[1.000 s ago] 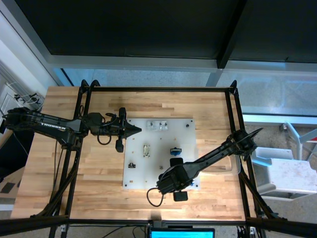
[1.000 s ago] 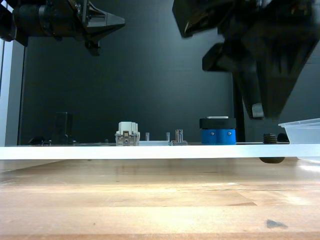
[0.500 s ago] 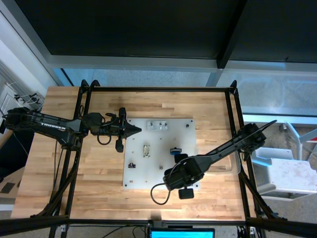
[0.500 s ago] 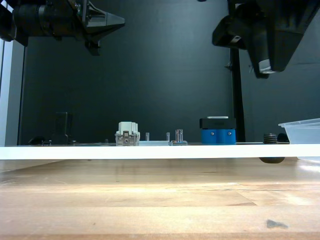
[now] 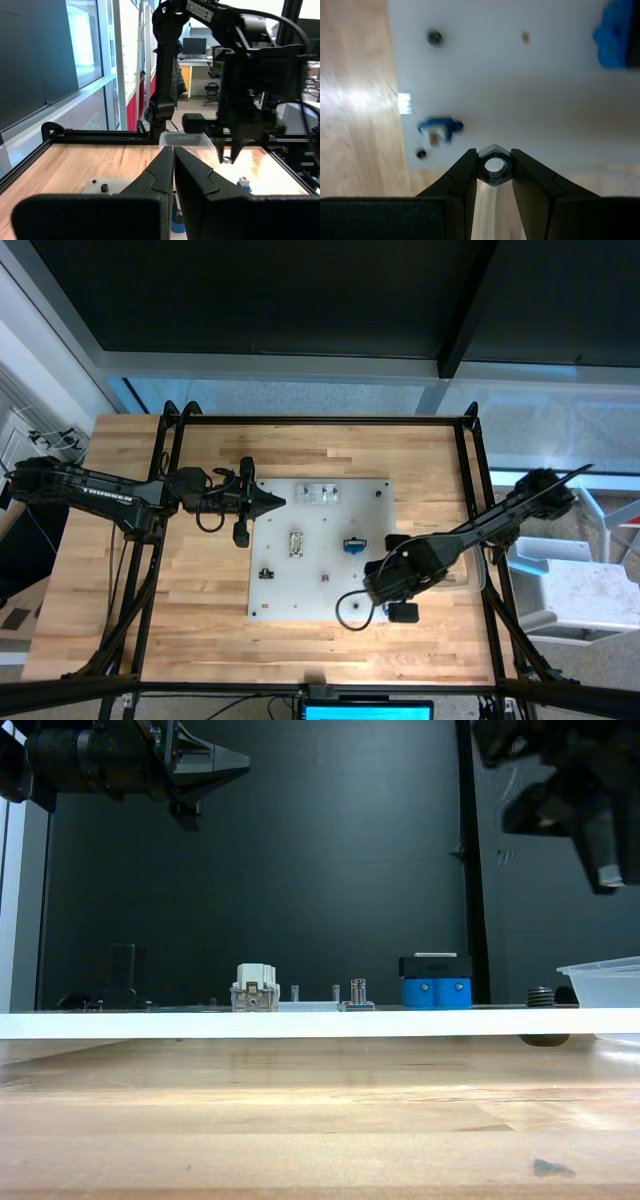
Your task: Unfasten the M12 fastener and place in the container
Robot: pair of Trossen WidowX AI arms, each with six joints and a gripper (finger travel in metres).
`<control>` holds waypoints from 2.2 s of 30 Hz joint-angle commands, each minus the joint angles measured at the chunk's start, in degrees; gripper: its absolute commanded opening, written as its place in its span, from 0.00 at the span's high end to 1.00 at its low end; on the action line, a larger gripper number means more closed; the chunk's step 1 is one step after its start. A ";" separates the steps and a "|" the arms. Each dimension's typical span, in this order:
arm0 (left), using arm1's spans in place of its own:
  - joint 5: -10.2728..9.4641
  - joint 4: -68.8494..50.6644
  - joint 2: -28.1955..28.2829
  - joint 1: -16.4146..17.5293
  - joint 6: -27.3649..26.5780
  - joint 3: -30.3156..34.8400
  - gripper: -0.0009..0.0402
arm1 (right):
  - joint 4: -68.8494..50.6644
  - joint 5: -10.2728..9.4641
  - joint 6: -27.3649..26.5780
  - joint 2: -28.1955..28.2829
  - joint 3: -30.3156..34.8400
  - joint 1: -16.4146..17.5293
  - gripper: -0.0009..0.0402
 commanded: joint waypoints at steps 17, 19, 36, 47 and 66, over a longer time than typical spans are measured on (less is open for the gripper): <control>0.00 0.00 0.00 0.02 0.00 0.00 0.98 | 0.11 -0.07 7.72 -16.98 -20.39 0.37 0.96; 0.00 0.00 0.00 0.00 0.00 0.00 0.98 | 0.09 -0.11 7.65 -17.38 -21.75 0.50 0.96; 0.00 0.00 0.00 0.02 0.00 0.00 0.98 | 3.52 -0.37 7.48 -17.35 -25.75 0.70 0.72; 0.02 0.00 0.00 0.00 0.00 0.00 0.98 | 3.56 -0.37 7.45 -17.35 -25.75 0.68 0.53; 0.00 0.00 0.00 0.00 0.00 0.00 0.98 | 3.54 -0.44 7.48 -17.35 -25.75 0.70 0.45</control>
